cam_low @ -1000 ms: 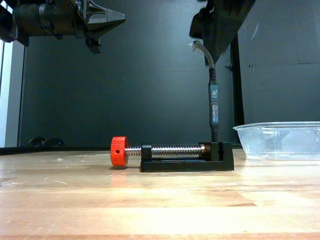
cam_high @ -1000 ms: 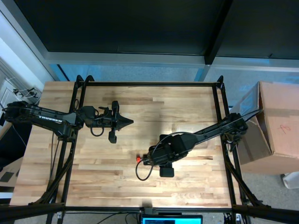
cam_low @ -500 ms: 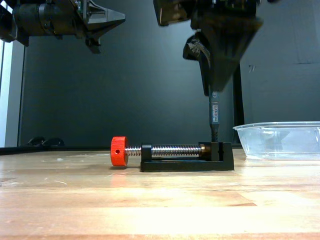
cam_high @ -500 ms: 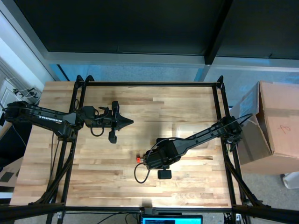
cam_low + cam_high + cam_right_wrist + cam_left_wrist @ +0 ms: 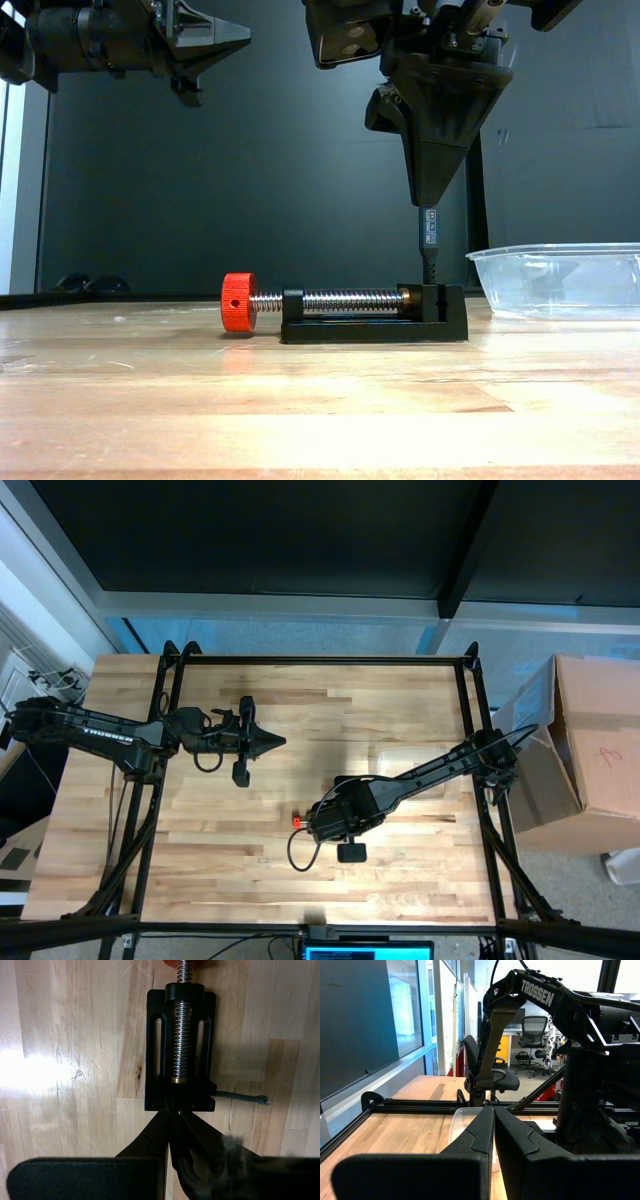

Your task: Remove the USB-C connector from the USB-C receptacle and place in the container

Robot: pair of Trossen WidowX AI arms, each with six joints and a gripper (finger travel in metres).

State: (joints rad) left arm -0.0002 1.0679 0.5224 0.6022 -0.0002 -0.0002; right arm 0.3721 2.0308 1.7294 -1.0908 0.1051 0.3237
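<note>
The right gripper (image 5: 428, 203) hangs point-down over the middle of the pale wooden table (image 5: 400, 695), directly above a black slotted clamp fixture (image 5: 370, 327) that has a silver threaded screw (image 5: 340, 299) and a round red knob (image 5: 238, 302). The black USB-C connector (image 5: 429, 245) stands upright, its lower end sunk in the fixture's end block at the side away from the knob; the receptacle itself cannot be made out. In the right wrist view the gripper's 2 black fingers (image 5: 152, 1132) converge on the connector's upper part and pinch it from both sides, with its dark braided cable (image 5: 182, 1172) running back between them. A frayed grey braided strand (image 5: 242, 1096) lies on the wood just beside the fixture. The clear plastic container (image 5: 555, 280) sits on the table to the right of the fixture, near it but apart. The left gripper (image 5: 275, 742) is held high over the table's left half, well apart from the fixture, pointing toward the right arm; its 2 fingers (image 5: 482, 1130) are pressed together with nothing between them. A brown cardboard box (image 5: 590, 750) stands beyond the table's right edge.
</note>
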